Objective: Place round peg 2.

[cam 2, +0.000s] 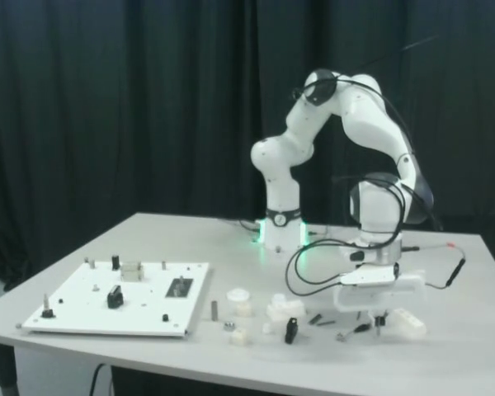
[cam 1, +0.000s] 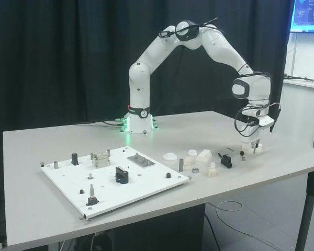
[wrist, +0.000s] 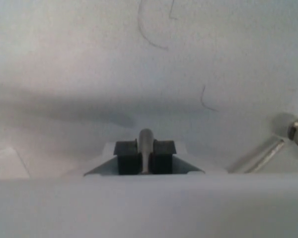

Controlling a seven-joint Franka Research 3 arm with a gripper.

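Observation:
A slim grey round peg [wrist: 146,145] stands upright between my two black fingertips [wrist: 126,154], and the gripper [wrist: 145,156] is shut on it. In the first room view the gripper [cam 1: 250,148] hangs low over the grey table near its right end, well to the right of the white assembly board [cam 1: 107,185]. The second room view shows the gripper [cam 2: 378,318] just above the table surface, far from the board [cam 2: 140,309]. Whether the peg's tip touches the table is hidden.
A grey metal bolt [wrist: 270,151] lies on the table close beside the gripper. Loose white parts [cam 1: 203,155] and a black part [cam 1: 226,161] lie between gripper and board. The board carries black fixtures [cam 1: 121,175] and several small pegs.

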